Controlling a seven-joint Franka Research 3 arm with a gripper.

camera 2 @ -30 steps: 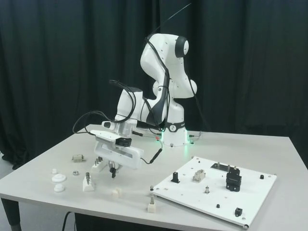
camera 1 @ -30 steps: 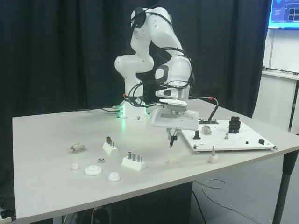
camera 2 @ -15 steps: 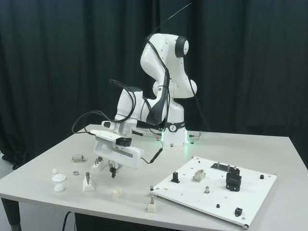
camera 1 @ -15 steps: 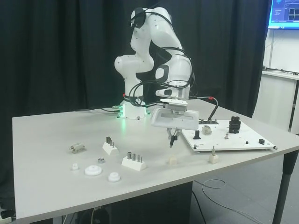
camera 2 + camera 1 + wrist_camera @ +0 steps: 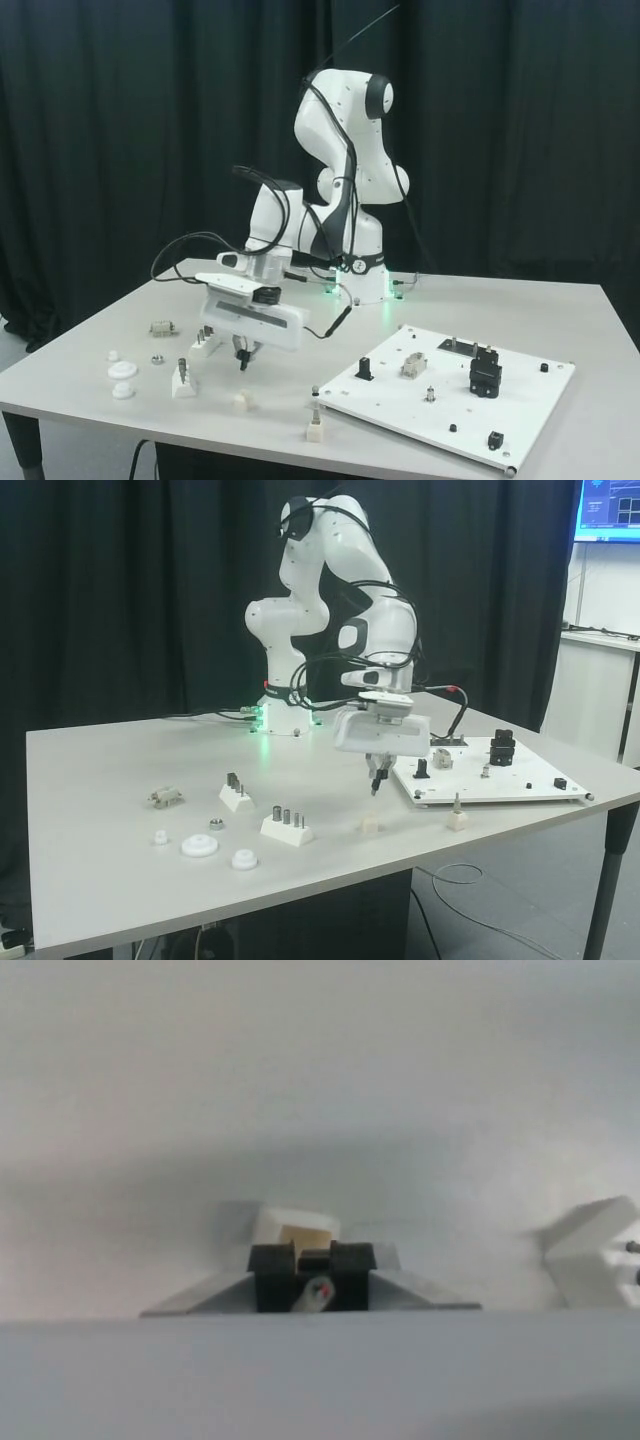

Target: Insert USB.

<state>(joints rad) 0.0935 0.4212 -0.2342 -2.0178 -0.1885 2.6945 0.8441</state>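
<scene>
A white robot arm point(image 5: 330, 590) leans over a grey desk point(image 5: 100, 750), its end effector point(image 5: 376, 777) hanging above the desk surface just left of a white board point(image 5: 520, 780) in the first room view. The black fingertips are pressed together around a small plug point(image 5: 312, 1293), the USB piece, which shows between them in the wrist view as a pale stub with a marked tip. Beneath and a little nearer the desk's front edge sits a small white block point(image 5: 370, 823), seen past the fingertips in the wrist view. A second white block with an upright pin point(image 5: 315, 428) stands near the board's front corner. Farther left lie two white stands holding dark pegs point(image 5: 286, 826), a white gear point(image 5: 200, 846) and other small parts. The board carries several black fittings point(image 5: 484, 378). A green light point(image 5: 262, 720) glows at the arm's base.
</scene>
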